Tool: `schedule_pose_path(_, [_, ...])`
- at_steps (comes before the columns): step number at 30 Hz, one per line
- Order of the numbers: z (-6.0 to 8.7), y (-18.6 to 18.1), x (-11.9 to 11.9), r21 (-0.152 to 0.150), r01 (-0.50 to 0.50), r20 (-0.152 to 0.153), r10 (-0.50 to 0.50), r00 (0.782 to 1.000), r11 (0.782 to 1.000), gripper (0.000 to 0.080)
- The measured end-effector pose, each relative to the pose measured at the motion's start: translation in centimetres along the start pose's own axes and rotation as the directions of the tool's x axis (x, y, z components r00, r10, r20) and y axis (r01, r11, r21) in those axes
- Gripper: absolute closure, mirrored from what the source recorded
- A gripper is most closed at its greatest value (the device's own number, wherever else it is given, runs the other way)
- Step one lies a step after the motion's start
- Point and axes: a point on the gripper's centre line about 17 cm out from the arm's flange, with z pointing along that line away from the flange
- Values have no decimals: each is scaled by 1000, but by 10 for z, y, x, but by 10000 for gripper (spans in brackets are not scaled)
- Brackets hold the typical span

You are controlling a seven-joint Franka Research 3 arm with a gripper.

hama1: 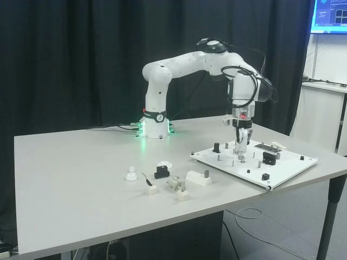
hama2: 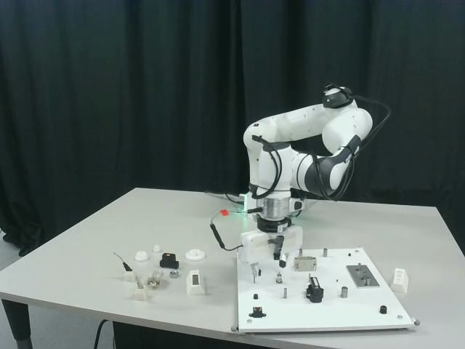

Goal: Pick D-SUB.

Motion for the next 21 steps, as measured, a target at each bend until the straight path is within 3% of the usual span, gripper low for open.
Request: schedule_pose_path(21, [-5,3,-10,4,32,5,-32,999,999,3])
